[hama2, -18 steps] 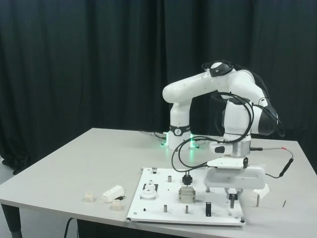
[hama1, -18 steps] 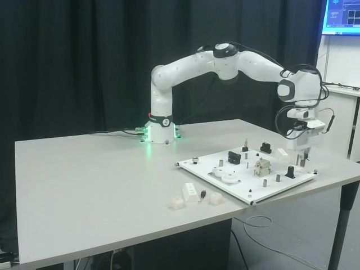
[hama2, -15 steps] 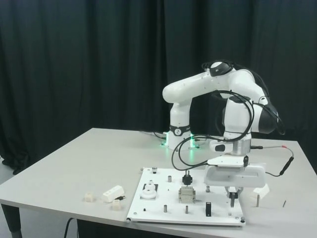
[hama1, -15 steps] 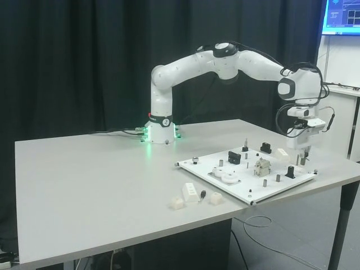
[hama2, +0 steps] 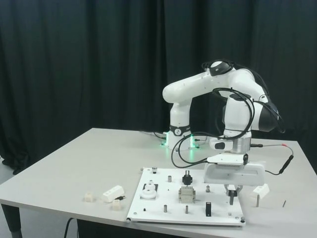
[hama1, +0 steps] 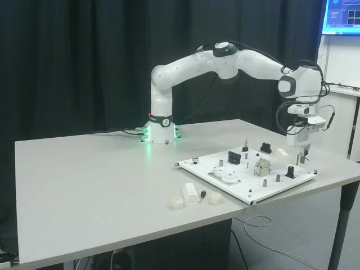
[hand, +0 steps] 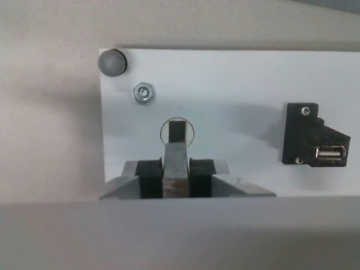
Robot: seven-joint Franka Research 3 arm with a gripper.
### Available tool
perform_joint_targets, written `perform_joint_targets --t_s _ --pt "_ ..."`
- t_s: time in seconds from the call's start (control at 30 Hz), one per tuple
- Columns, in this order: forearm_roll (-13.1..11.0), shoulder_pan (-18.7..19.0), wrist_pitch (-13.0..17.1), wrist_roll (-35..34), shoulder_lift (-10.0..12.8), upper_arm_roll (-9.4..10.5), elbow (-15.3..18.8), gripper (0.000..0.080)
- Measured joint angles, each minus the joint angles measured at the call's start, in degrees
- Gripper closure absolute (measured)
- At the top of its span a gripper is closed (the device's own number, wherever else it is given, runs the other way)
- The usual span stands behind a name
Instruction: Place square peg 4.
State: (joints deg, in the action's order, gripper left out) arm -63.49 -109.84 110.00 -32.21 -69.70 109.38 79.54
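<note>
My gripper (hand: 176, 179) is shut on the grey square peg (hand: 175, 166), which is clamped upright between the two black pads (hand: 149, 175). The peg's tip hangs just over a square hole ringed by a circle (hand: 176, 131) near a corner of the white board (hand: 236, 84). From the first room view the gripper (hama1: 304, 151) holds the peg (hama1: 304, 158) at the board's (hama1: 247, 177) far right end. The second room view has the gripper (hama2: 232, 192) and peg (hama2: 232, 199) low over the board's (hama2: 163, 210) right part.
Beside the hole sit a black USB socket block (hand: 308, 135), a hex nut (hand: 143, 93) and a grey round corner stud (hand: 112, 62). Several pegs and fixtures (hama1: 261, 167) stand on the board. Loose white blocks (hama1: 191, 192) lie on the table (hama1: 84, 180) left of the board.
The wrist has turned about its vertical axis and the hand has risen slightly. The peg stays gripped over the same end of the board.
</note>
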Motion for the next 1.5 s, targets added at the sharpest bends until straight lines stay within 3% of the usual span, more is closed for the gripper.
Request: perform_joint_targets --t_s 0.63,1.07,1.5 --pt "0.0 0.6 -0.6 -2.1 0.0 0.76 -1.0 0.0705" --pt "-0.1 1.5 -0.3 -7.2 0.0 3.66 -2.7 0.0705" --pt "-0.1 2.2 2.0 -9.2 -0.2 5.92 -2.8 0.0705"
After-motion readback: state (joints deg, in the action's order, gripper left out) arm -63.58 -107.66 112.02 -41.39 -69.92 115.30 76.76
